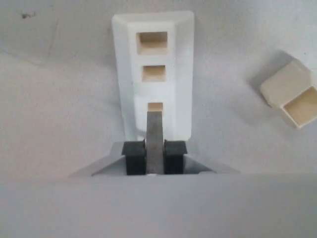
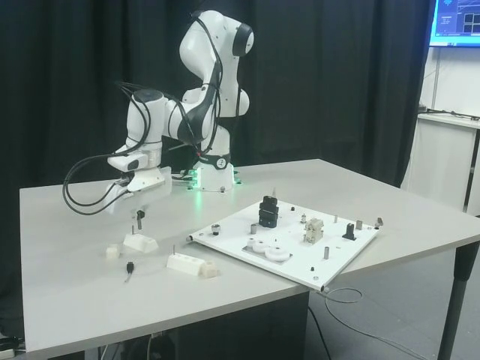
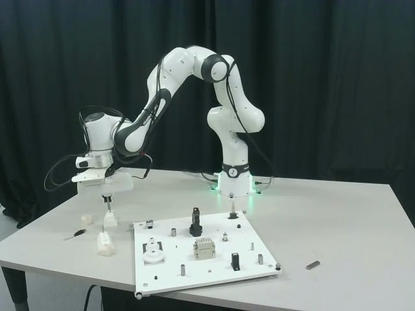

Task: Insert square peg 2.

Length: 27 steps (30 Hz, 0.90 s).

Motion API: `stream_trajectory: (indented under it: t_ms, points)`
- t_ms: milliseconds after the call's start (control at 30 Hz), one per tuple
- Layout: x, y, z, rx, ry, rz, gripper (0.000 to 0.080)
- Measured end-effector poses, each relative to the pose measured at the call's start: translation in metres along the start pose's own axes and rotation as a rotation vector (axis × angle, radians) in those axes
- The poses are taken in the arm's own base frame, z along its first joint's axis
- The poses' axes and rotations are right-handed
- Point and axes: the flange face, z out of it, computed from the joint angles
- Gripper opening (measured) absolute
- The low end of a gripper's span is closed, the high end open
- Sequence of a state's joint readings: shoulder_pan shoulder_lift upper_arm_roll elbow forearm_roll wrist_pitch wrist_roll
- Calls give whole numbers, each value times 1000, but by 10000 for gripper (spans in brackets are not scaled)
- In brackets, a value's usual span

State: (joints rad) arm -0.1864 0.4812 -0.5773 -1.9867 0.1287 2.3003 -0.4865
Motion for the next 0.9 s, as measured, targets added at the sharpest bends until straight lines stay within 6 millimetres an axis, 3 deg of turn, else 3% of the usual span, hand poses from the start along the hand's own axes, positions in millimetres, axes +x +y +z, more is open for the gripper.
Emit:
stream_trajectory:
  t_ms: [900]
  points:
    - [1, -3, -14, 13, 3, 58, 75]
